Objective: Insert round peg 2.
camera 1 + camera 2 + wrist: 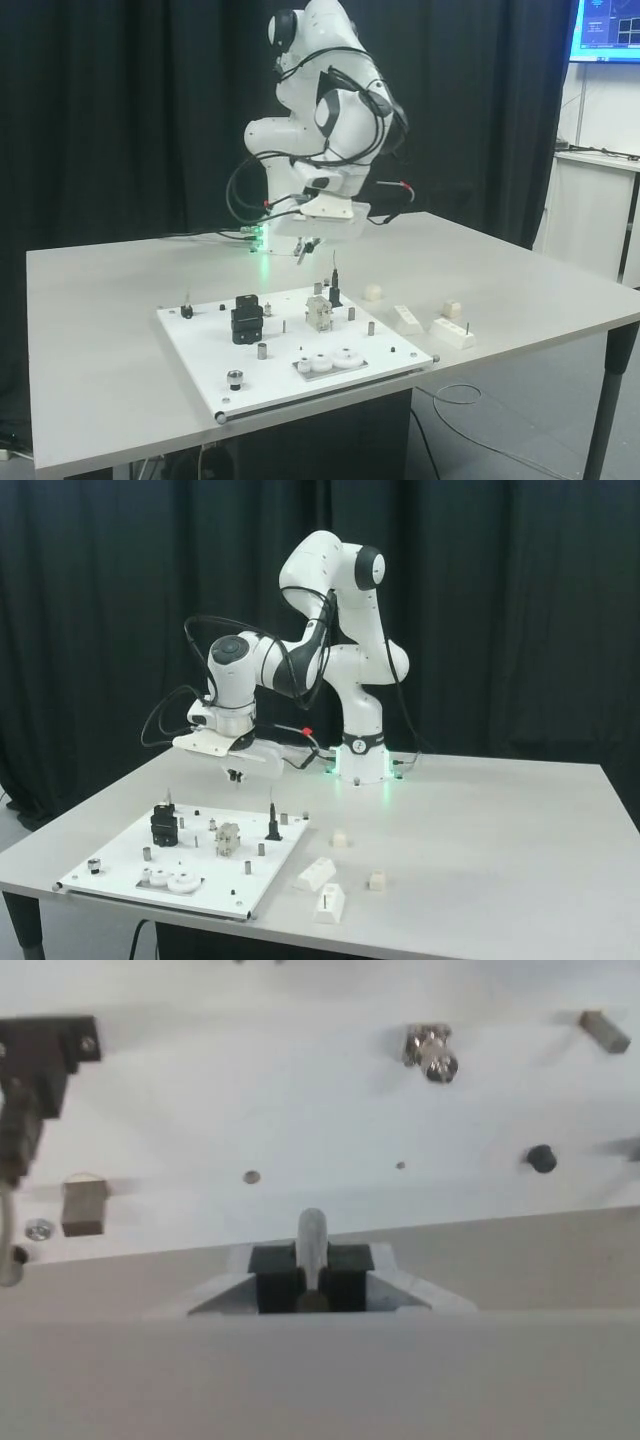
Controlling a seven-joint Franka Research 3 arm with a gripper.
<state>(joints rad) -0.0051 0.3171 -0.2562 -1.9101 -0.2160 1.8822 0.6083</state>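
1 round peg (311, 1250) sits clamped in claw (311, 1282).

We see open air between the gripper (236, 776) and the white board (120, 880); a black block (164, 825) and upright black post (272, 824) stand up from it.

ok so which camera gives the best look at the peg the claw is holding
The wrist view: the peg stands close up, clamped between the claw's black fingers above the white board. Both room views show the claw only small and far off, with the peg too tiny to tell.
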